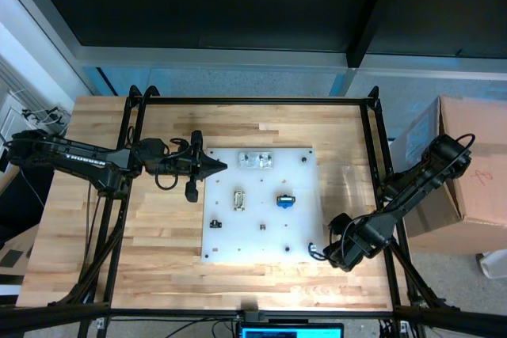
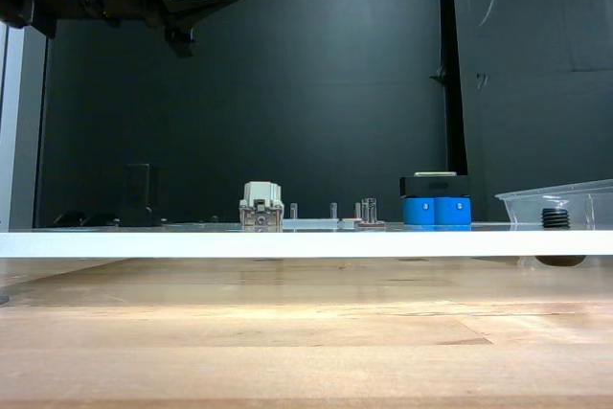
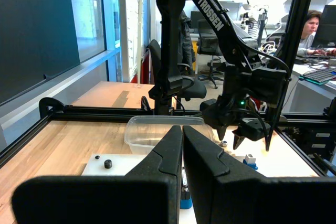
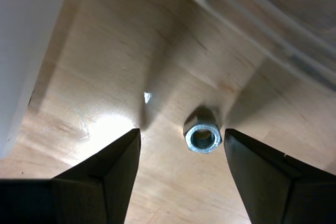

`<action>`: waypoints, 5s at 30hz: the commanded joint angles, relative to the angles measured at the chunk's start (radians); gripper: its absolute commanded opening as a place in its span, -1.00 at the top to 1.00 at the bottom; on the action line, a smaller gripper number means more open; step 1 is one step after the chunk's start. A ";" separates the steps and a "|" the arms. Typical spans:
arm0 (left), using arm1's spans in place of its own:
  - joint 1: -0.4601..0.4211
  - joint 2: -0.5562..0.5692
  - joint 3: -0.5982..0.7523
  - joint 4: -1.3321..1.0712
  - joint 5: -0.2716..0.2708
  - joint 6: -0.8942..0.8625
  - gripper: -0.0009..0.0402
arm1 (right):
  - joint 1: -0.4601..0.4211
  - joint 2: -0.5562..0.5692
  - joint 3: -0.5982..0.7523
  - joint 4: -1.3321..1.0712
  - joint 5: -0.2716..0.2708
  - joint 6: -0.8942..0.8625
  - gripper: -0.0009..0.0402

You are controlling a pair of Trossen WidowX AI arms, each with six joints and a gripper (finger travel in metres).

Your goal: Unfasten the M12 nut and place it in the container

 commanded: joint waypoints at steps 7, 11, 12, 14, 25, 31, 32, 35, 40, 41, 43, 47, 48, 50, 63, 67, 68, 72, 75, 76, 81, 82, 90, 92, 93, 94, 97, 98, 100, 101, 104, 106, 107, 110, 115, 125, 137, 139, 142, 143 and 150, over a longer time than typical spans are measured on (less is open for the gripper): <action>0.000 0.000 0.000 0.000 0.000 0.000 0.96 | -0.003 -0.068 0.101 -0.144 -0.004 -0.001 -0.23; 0.000 0.000 0.000 0.000 0.000 0.000 0.96 | -0.003 -0.106 0.202 -0.286 -0.003 -0.001 -0.22; 0.000 0.000 0.000 0.000 0.000 0.000 0.96 | -0.003 -0.114 0.232 -0.325 -0.003 -0.001 -0.22; 0.000 0.000 0.000 0.000 0.000 0.000 0.96 | -0.003 -0.121 0.288 -0.401 -0.003 0.000 -0.22; 0.000 0.000 0.000 0.000 0.000 0.000 0.96 | -0.003 -0.121 0.358 -0.511 -0.003 0.009 -0.22; 0.000 0.000 0.000 0.000 0.000 0.000 0.96 | -0.003 -0.120 0.320 -0.480 -0.003 -0.130 -0.22; 0.000 0.000 0.000 0.000 0.000 0.000 0.96 | -0.004 -0.116 0.309 -0.465 -0.003 -0.170 -0.22; 0.000 0.000 0.000 0.000 0.000 0.000 0.96 | -0.008 -0.107 0.261 -0.408 -0.005 -0.206 -0.22; 0.000 0.000 0.000 0.000 0.000 0.000 0.96 | -0.010 -0.093 0.192 -0.272 -0.001 -0.251 -0.22; 0.000 0.000 0.000 0.000 0.000 0.000 0.96 | -0.010 -0.090 0.178 -0.247 0.003 -0.250 -0.22; 0.000 0.000 0.000 0.000 0.000 0.000 0.96 | -0.010 -0.079 0.158 -0.224 0.007 -0.259 -0.22; 0.000 0.000 0.000 0.000 0.000 0.000 0.96 | -0.010 -0.056 0.119 -0.190 0.006 -0.265 -0.22; 0.000 0.000 0.000 0.000 0.000 0.000 0.96 | -0.010 -0.054 0.105 -0.165 0.008 -0.270 -0.22; 0.000 0.000 0.000 0.000 0.000 0.000 0.96 | -0.010 -0.050 0.079 -0.116 0.008 -0.276 -0.22; 0.000 0.000 0.000 0.000 0.000 0.000 0.96 | -0.009 -0.042 -0.017 -0.028 0.025 -0.301 -0.22; 0.000 0.000 0.000 0.000 0.000 0.000 0.96 | -0.006 -0.042 -0.043 0.012 0.025 -0.303 -0.22; 0.000 0.000 0.000 0.000 0.000 0.000 0.96 | -0.004 -0.042 -0.047 0.014 0.024 -0.303 -0.22; 0.000 0.000 0.000 0.000 0.000 0.000 0.96 | 0.000 -0.042 -0.053 0.014 0.025 -0.306 -0.22; 0.000 0.000 0.000 0.000 0.000 0.000 0.96 | 0.002 -0.042 -0.060 0.021 0.025 -0.310 -0.22; 0.000 0.000 0.000 0.000 0.000 0.000 0.96 | 0.003 -0.042 -0.062 0.024 0.024 -0.310 -0.22; 0.000 0.000 0.000 0.000 0.000 0.000 0.96 | 0.005 -0.042 -0.068 0.039 0.024 -0.309 -0.22; 0.000 0.000 0.000 0.000 0.000 0.000 0.96 | 0.005 -0.042 -0.069 0.039 0.025 -0.309 -0.22; 0.000 0.000 0.000 0.000 0.000 0.000 0.96 | 0.006 -0.042 -0.076 0.051 0.024 -0.309 -0.07; 0.000 0.000 0.000 0.000 0.000 0.000 0.96 | 0.006 -0.042 -0.076 0.052 0.024 -0.309 0.02; 0.000 0.000 0.000 0.000 0.000 0.000 0.96 | 0.006 -0.042 -0.076 0.052 0.024 -0.308 0.07; 0.000 0.000 0.000 0.000 0.000 0.000 0.96 | 0.006 -0.042 -0.076 0.053 0.024 -0.308 0.11; 0.000 0.000 0.000 0.000 0.000 0.000 0.96 | 0.006 -0.042 -0.076 0.053 0.023 -0.305 0.27; 0.000 0.000 0.000 0.000 0.000 0.000 0.96 | 0.006 -0.042 -0.076 0.054 0.023 -0.305 0.32; 0.000 0.000 0.000 0.000 0.000 0.000 0.96 | 0.006 -0.042 -0.076 0.055 0.023 -0.305 0.41; 0.000 0.000 0.000 0.000 0.000 0.000 0.96 | 0.006 -0.042 -0.076 0.055 0.021 -0.305 0.46; 0.000 0.000 0.000 0.000 0.000 0.000 0.96 | 0.006 -0.042 -0.076 0.055 0.019 -0.305 0.58; 0.000 0.000 0.000 0.000 0.000 0.000 0.96 | 0.006 -0.042 -0.076 0.057 0.019 -0.305 0.65; 0.000 0.000 0.000 0.000 0.000 0.000 0.96 | 0.006 -0.042 -0.076 0.058 0.019 -0.305 0.68; 0.000 0.000 0.000 0.000 0.000 0.000 0.96 | 0.006 -0.042 -0.076 0.059 0.019 -0.305 0.76; 0.000 0.000 0.000 0.000 0.000 0.000 0.96 | 0.006 -0.042 -0.059 0.042 0.002 -0.306 0.83; 0.000 0.000 0.000 0.000 0.000 0.000 0.96 | 0.001 -0.072 0.047 -0.101 0.005 -0.310 0.84; 0.000 0.000 0.000 0.000 0.000 0.000 0.96 | -0.091 -0.153 0.212 -0.357 0.034 -0.430 0.84; 0.000 0.000 0.000 0.000 0.000 0.000 0.96 | -0.122 -0.165 0.234 -0.387 0.052 -0.465 0.83; 0.000 0.000 0.000 0.000 0.000 0.000 0.96 | -0.177 -0.195 0.237 -0.410 0.074 -0.520 0.84; 0.000 0.000 0.000 0.000 0.000 0.000 0.96 | -0.198 -0.205 0.235 -0.422 0.077 -0.537 0.84; 0.000 0.000 0.000 0.000 0.000 0.000 0.96 | -0.317 -0.269 0.232 -0.451 0.105 -0.639 0.84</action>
